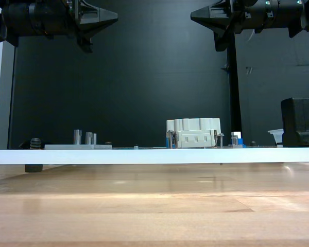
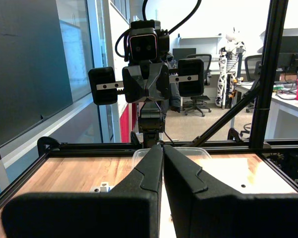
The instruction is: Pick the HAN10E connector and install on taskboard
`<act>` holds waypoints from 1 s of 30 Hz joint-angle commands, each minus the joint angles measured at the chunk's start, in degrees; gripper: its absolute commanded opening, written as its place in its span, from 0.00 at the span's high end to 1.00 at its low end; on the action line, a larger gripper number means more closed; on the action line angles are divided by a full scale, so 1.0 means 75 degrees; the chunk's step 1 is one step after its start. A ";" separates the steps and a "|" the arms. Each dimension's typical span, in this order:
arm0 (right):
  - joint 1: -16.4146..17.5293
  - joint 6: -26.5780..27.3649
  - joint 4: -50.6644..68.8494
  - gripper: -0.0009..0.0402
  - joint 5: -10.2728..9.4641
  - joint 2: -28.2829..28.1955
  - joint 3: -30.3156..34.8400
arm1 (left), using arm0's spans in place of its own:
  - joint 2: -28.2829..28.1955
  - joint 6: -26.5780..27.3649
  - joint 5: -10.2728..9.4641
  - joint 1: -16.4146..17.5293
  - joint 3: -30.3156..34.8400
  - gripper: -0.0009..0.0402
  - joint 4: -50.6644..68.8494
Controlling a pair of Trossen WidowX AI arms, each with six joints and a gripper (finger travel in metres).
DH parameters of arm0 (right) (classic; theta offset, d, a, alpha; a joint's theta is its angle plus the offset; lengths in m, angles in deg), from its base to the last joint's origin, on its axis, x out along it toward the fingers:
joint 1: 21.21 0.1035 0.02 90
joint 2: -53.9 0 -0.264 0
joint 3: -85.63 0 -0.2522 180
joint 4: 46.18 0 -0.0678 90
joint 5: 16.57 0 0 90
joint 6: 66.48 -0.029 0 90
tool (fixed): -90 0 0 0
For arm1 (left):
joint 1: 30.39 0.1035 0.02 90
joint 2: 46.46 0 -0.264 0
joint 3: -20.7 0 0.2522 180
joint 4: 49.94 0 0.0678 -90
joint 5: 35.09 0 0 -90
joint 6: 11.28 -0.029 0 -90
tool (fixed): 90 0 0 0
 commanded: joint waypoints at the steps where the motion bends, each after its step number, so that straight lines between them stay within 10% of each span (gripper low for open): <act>1: 0.0000 0.0000 -0.0003 0.98 -0.0006 0.0000 0.0000 | -0.0006 -0.0003 0.0003 0.0006 0.0000 0.98 0.0000; 16: -0.0003 -0.0023 0.0312 0.98 -0.0023 0.0032 0.0006 | -0.0006 -0.0003 0.0000 0.0003 0.0000 0.98 0.0000; 30: -0.0009 0.0119 0.5654 0.98 0.0131 0.0085 0.1428 | -0.0006 -0.0003 0.0000 0.0003 0.0000 0.98 0.0000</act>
